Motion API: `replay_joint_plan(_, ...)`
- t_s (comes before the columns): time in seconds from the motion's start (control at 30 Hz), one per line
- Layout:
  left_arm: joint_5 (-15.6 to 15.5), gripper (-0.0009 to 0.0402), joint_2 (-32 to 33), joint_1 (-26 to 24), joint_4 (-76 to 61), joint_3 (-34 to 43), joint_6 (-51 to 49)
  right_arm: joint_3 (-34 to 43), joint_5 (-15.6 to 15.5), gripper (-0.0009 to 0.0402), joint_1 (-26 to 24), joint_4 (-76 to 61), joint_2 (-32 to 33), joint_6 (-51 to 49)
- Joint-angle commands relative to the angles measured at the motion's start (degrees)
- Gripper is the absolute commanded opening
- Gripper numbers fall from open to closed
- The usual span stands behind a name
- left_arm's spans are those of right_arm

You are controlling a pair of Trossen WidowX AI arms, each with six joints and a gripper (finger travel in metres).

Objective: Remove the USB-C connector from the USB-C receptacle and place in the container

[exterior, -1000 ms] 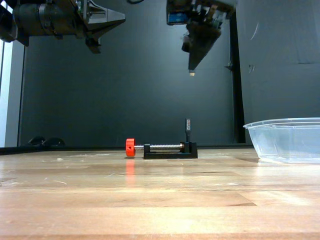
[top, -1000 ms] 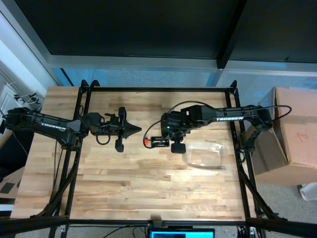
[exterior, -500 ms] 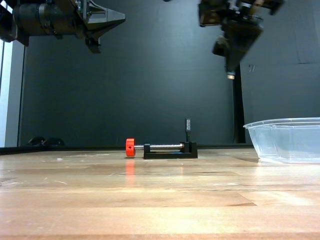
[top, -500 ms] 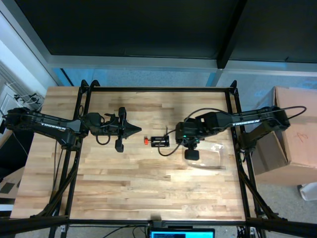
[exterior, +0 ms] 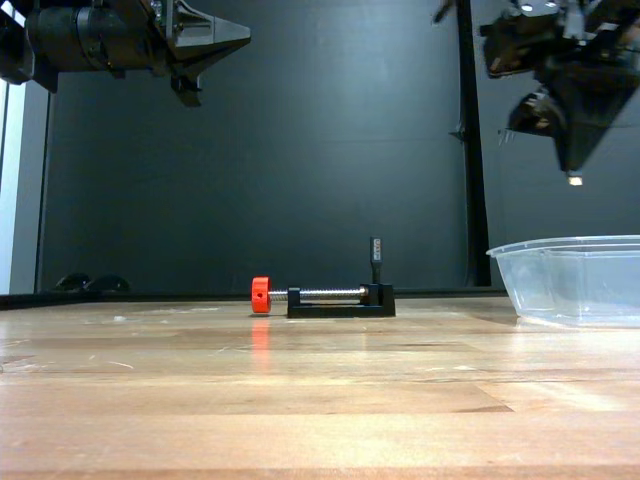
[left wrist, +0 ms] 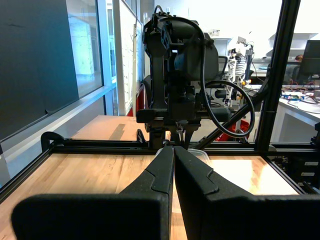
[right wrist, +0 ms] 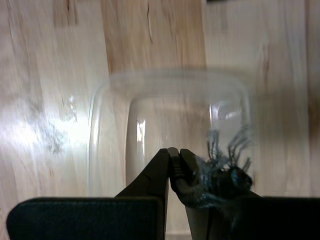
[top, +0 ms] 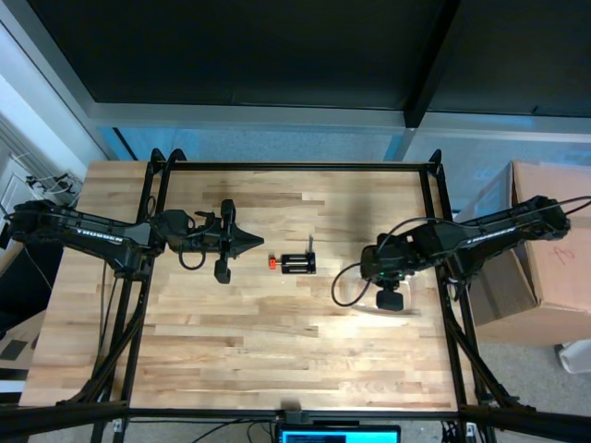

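Tbl-top [exterior: 300, 380]: pale-tipped USB-C connector [exterior: 574, 181], R gripper [exterior: 571, 166], above container [exterior: 560, 275]; L gripper [exterior: 243, 38] aloft

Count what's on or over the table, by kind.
Grippers: 2: left gripper shut, high over the table at left; right gripper over the tub, shut on the plug.
Plugs: 1, clear of its socket.
Tubs: 1.
Clamps: 1, clamp carrying the socket.
Sockets: 1.
Total: 6.

Right tool [exterior: 571, 168], USB-C connector [exterior: 574, 181]: rightward over container [exterior: 560, 275]
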Motion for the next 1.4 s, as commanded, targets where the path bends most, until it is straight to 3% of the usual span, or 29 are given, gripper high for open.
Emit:
replay_joint_plan(0.03,0.0,0.0,0.02,0.02,0.0,0.02,0.0,-2.78,0.0,0.0,1.22,-0.26,-1.86,2.47)
replay_joint_plan(0.3,0.0,0.0,0.0,0.0,0.0,0.02,0.0,-9.2,-0.22,0.0021,3.93,-0.9,-4.13,6.95)
replay_joint_plan(0.9,0.0,0.0,0.0,0.02,0.0,0.02,0.0,-10.73,-0.02,0.0233,4.72,-0.98,-4.11,8.57)
replay_joint_plan(1.33,0.0,0.0,0.0,0.0,0.0,0.02,0.0,-10.51,0.04,0.022,4.76,-0.94,-4.55,8.17)
replay_joint_plan(1.4,0.0,0.0,0.0,0.02,0.0,0.02,0.0,-9.6,1.42,0.0211,4.44,-0.13,-5.88,8.07)
